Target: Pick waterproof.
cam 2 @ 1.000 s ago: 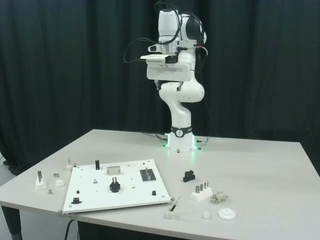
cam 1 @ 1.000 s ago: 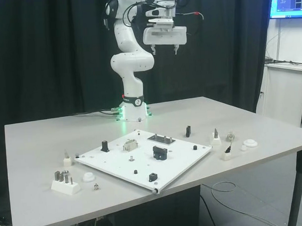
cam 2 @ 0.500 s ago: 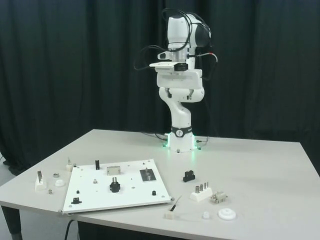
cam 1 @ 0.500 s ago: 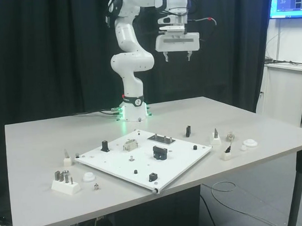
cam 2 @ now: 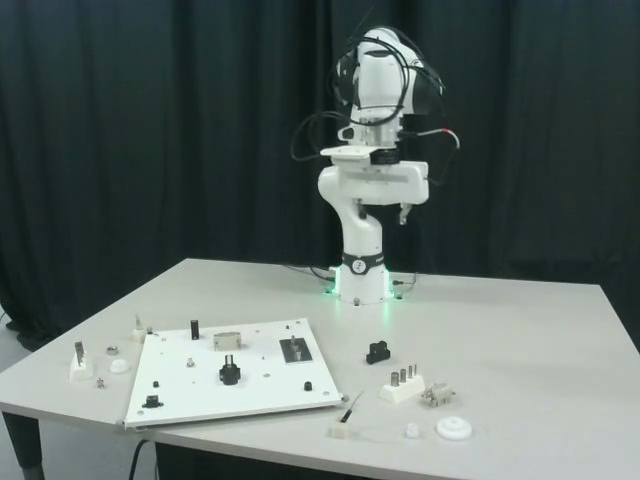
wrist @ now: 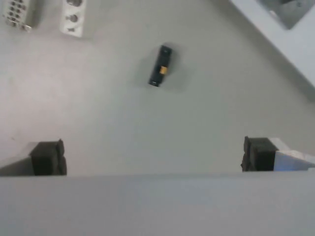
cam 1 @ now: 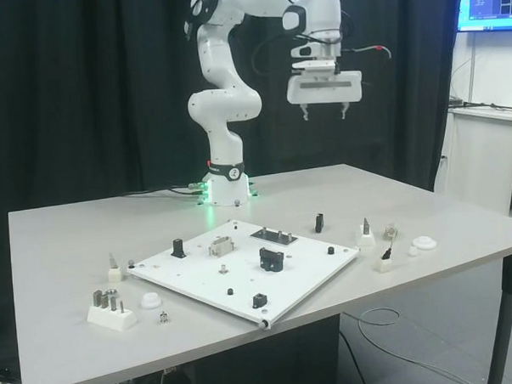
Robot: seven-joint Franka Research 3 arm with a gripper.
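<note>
Swung rightward since a second ago, the gripper (cam 1: 324, 112) (fingers spread, holding nothing) hangs high above a small black connector (wrist: 160, 66) on the grey table (cam 1: 63, 243).

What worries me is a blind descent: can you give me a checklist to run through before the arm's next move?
1. Gripper open: ok, fingers wide apart in the wrist view.
2. Gripper empty: ok, nothing between the fingers.
3. Target in sight: ok, a black part sits on the table below the wrist camera.
4. Black part is the "waterproof": cannot tell.
5. Space around it: ok, the white block, connector and board all lie apart from it.
6. Grasp height: not ok, the gripper hangs high above the table.
</note>
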